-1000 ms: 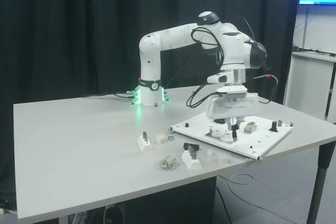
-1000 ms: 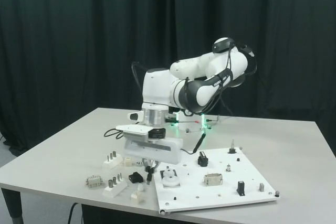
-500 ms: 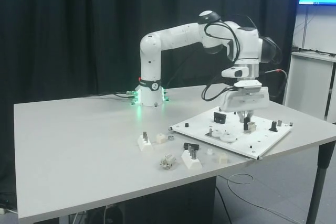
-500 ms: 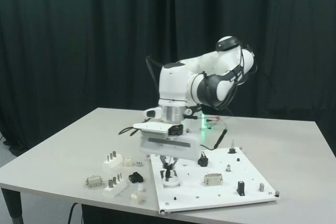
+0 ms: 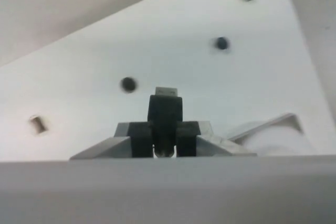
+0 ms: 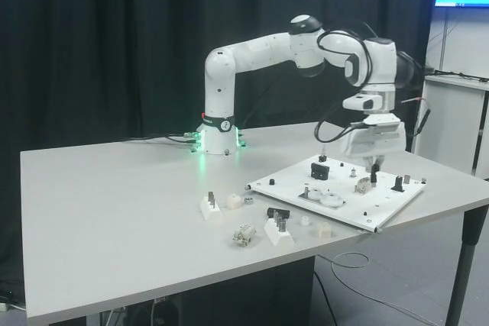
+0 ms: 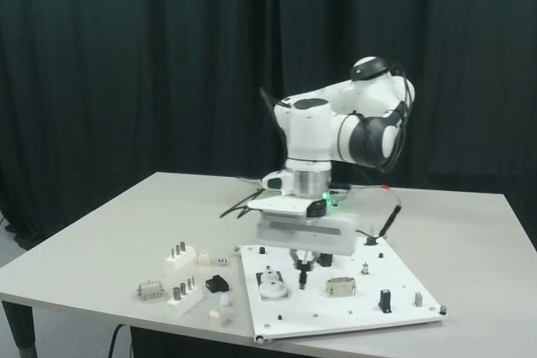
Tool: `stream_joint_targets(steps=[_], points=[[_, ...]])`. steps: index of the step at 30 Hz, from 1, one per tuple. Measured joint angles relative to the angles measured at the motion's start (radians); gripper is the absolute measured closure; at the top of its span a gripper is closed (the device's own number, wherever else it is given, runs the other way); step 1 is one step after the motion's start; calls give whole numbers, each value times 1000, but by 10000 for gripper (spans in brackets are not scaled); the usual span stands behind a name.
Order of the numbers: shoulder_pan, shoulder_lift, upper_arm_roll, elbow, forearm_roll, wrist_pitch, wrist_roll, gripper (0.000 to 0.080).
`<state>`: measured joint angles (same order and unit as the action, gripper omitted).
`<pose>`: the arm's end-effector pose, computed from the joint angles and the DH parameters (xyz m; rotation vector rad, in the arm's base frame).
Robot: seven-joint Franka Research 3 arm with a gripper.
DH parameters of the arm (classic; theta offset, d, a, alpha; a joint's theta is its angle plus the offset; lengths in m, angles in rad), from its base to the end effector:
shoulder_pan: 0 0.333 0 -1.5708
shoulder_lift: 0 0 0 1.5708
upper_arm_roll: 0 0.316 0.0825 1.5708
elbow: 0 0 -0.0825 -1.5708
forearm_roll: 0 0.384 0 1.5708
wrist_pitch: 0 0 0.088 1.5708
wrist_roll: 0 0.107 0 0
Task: Insert USB.
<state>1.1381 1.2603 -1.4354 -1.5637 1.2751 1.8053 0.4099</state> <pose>0.6797 0.1350 0.2988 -2.8731 1.2105 -0.1678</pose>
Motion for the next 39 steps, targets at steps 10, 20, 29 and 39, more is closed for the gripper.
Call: stream_joint_targets(steps=[10,20,29,39], points=[[41,-1,1,58,-27,-58,47,713],[78,-1,3,95,-40,-122,51,713],[104,-1,13,122,-62,-146,-31,715],[107,-1,34,152,-85,-153,-139,715]])
